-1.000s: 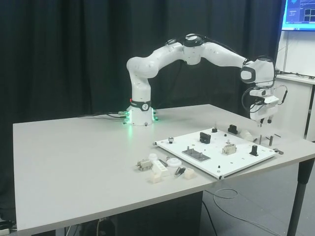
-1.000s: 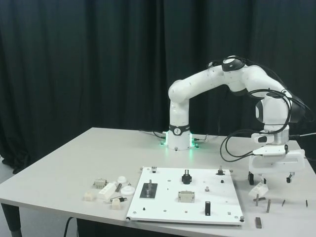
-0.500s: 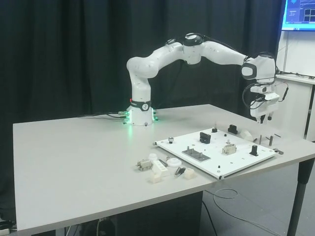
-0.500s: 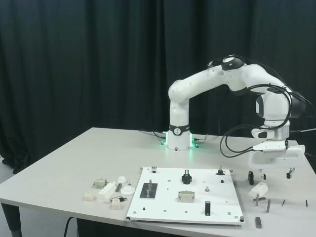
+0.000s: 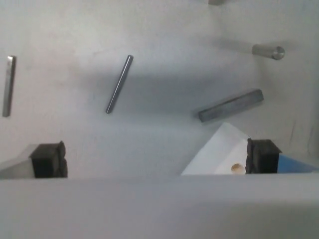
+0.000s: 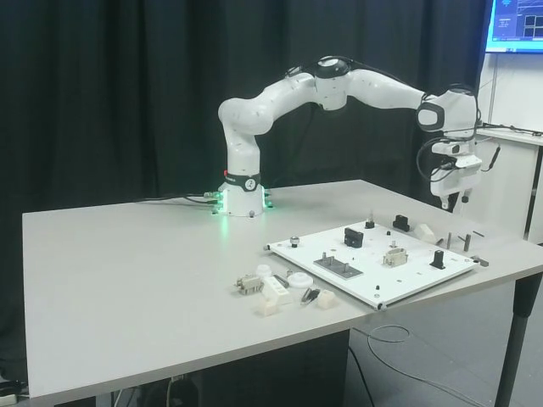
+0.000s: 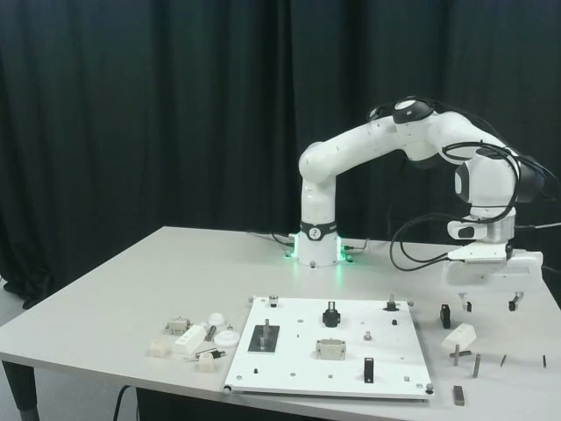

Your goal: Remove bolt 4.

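Here, the white arm (image 6: pixel 339 85) reaches out over the far end of the grey table (image 6: pixel 127 254), past the white board (image 7: pixel 289 351). The end effector (image 7: pixel 489 305) hangs in the air above the table, not touching it. In the wrist view the end effector (image 5: pixel 155 157) is open wide. Its two black fingertips (image 5: pixel 48 159) are far apart and hold nothing.

Under it, small things lie on the bare table beside the board. There is a short round metal bolt (image 5: pixel 268 51), a flat grey bar (image 5: pixel 230 105), a thin rod (image 5: pixel 119 83) and a white block (image 5: pixel 219 152). The block is the closest to one fingertip. No number shows on the bolt, so I cannot tell if it is bolt 4. It is off the board, near the bar but not touching it.

On the board stand a few black and grey parts. At the other end of the board, a bunch of little white parts (image 7: pixel 197 338) sits on the table. Green lights glow at the arm's base (image 6: pixel 240 202).
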Available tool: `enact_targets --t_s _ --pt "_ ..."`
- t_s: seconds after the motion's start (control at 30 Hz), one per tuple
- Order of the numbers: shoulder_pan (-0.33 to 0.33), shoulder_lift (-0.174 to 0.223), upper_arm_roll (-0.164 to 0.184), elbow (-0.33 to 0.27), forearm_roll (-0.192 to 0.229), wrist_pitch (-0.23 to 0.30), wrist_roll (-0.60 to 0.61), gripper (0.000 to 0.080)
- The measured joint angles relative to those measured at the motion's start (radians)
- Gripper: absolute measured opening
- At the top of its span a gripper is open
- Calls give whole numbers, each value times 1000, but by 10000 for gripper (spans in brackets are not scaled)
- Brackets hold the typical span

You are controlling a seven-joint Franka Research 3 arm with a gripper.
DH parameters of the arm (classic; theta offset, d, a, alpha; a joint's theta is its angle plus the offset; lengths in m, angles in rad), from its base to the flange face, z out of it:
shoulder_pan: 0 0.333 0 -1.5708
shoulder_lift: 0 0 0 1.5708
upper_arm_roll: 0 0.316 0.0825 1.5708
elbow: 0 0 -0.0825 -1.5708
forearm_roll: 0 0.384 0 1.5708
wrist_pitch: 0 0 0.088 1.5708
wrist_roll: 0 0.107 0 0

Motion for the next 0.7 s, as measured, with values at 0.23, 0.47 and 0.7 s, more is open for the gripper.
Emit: enact_targets --t_s 0.23,0.47,0.7 --pt "0 0 -15 2 -6 -6 28 800" --pt "0 0 -22 2 -13 -11 139 800" --pt "-2 0 -24 2 -35 -9 238 800"
